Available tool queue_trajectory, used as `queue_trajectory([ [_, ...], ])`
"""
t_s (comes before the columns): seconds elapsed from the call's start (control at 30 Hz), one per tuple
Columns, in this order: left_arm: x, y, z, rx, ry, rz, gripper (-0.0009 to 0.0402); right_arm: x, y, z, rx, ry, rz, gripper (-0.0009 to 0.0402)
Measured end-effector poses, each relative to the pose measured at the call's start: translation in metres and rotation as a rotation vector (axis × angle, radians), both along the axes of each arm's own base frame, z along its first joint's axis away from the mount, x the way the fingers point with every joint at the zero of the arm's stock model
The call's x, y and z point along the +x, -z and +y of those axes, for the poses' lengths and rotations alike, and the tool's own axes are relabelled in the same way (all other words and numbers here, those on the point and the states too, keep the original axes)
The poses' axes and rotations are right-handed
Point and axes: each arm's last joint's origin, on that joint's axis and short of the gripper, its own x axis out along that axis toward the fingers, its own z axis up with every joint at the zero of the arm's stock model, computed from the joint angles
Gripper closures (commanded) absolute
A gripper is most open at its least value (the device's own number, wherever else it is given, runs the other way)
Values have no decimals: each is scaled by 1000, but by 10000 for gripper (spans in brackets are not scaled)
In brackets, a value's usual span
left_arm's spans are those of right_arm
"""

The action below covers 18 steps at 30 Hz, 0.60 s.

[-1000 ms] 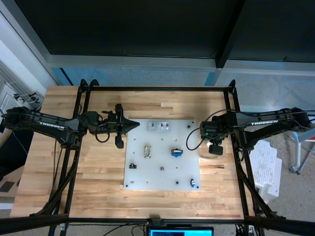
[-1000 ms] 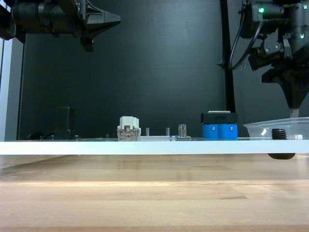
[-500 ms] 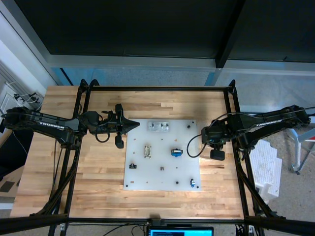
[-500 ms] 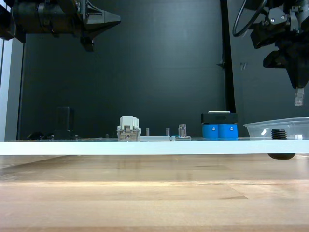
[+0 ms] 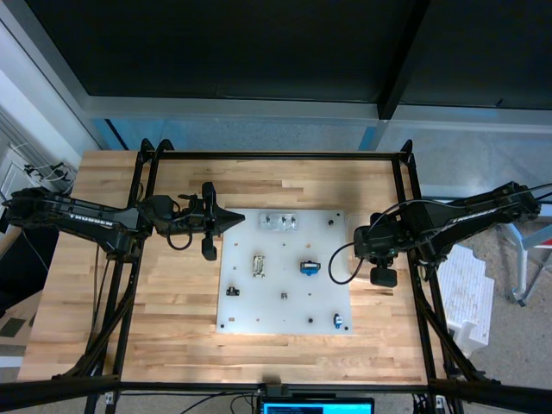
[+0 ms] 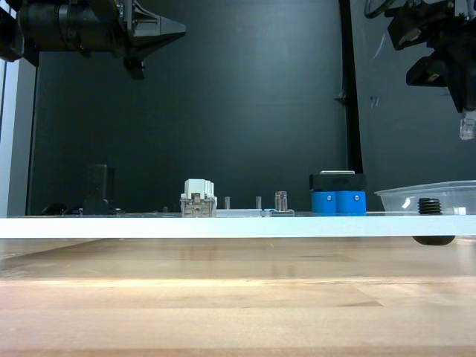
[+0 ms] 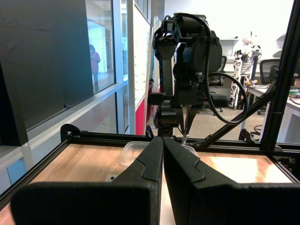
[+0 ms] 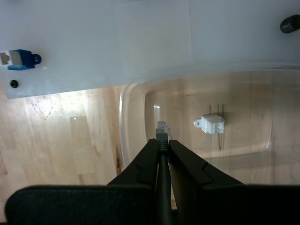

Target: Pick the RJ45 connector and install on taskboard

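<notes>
The RJ45 connector is a tiny clear plug pinched at the tips of my right gripper, which is shut on it. In the low view the RJ45 connector hangs under my right gripper, well above a clear plastic tray. The white taskboard lies mid-table, and the right gripper is just off its right edge. My left gripper hovers high at the board's left edge, shut on nothing, its fingers pressed together.
The clear tray below the plug holds a small white part. On the board stand a blue jack, blue blocks, a grey-white housing and a black screw. A black frame rings the table.
My right gripper has risen steadily with the plug out of the tray and drifted toward the table's near side. The left arm has not moved.
</notes>
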Motion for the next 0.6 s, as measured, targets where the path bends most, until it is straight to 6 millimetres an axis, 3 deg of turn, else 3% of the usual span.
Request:
queue_trajectory([
  [0.27, 0, 0, 0, 0, 0, 0, 393, -2, 0, 5, -7, -57, 17, 393],
  [0.6, 0, 0, 0, 0, 0, 0, 393, 5, 8, 32, -13, -92, 64, 393],
])
